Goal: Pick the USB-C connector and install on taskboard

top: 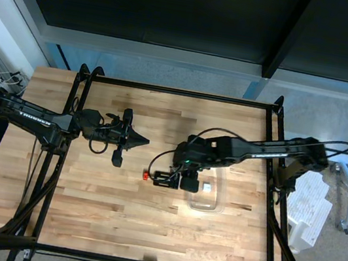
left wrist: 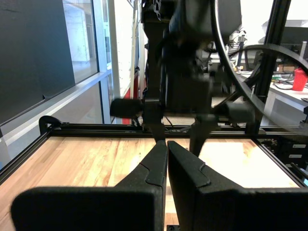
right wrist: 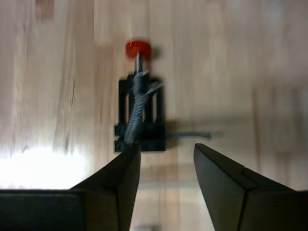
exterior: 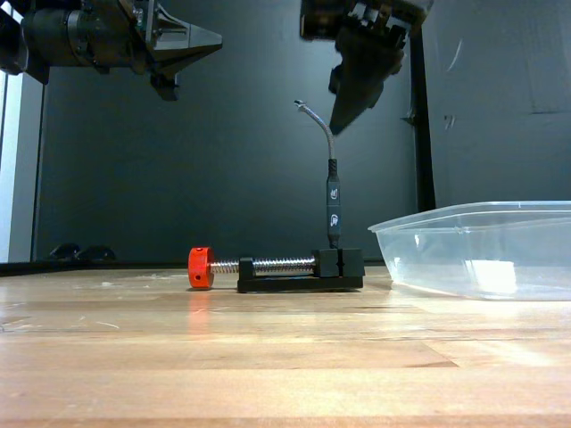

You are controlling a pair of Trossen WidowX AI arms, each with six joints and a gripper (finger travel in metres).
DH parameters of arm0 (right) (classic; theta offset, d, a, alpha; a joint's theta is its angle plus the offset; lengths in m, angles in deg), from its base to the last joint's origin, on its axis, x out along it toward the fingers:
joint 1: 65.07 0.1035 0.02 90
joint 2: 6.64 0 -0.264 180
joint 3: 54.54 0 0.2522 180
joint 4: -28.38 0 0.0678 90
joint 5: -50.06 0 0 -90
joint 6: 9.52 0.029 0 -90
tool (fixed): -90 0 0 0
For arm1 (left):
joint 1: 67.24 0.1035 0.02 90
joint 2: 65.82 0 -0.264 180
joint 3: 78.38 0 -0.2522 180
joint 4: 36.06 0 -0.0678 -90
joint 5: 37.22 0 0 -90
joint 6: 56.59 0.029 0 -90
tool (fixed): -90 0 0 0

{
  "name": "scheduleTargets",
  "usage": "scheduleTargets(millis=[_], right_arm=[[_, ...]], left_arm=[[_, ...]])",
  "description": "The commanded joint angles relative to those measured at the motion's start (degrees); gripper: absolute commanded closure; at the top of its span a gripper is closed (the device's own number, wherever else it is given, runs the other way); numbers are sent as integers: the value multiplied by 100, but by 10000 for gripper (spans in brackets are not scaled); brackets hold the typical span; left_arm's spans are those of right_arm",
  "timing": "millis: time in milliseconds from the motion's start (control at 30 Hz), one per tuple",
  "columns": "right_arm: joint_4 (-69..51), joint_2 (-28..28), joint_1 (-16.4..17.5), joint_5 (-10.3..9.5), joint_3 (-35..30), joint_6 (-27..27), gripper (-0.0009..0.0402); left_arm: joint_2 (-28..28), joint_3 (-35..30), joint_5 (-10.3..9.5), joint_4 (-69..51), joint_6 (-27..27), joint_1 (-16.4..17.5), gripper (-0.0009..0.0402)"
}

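R gripper (right wrist: 166, 150) spread above taskboard (right wrist: 155, 131); L gripper (left wrist: 167, 143) closed, off left.

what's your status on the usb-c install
Left tool shut, parked aloft. Right tool open above USB-C connector, upright in taskboard. Clear tray beside, not blocking.

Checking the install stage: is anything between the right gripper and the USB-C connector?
Nothing visible. The right gripper hangs open above the USB-C connector, which stands upright in the taskboard. The clear tray sits beside it. The left gripper is shut, high at the left.
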State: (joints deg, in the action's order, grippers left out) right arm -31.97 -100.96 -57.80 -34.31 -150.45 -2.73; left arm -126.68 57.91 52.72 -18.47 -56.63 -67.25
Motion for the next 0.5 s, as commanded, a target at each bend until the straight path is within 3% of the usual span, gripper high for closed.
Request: scheduleTargets(millis=[33,467,500], right_arm=[[822,551,-26,-46,570,-203,283],[3060,2199,-640,-144,2341,-684,390],[3226,2291,-669,-227,2459,-695,396]], left_arm=[[0,0,2,2,0,0,393],[0,0,2,2,0,0,393],[0,0,2,2,0,2,393]])
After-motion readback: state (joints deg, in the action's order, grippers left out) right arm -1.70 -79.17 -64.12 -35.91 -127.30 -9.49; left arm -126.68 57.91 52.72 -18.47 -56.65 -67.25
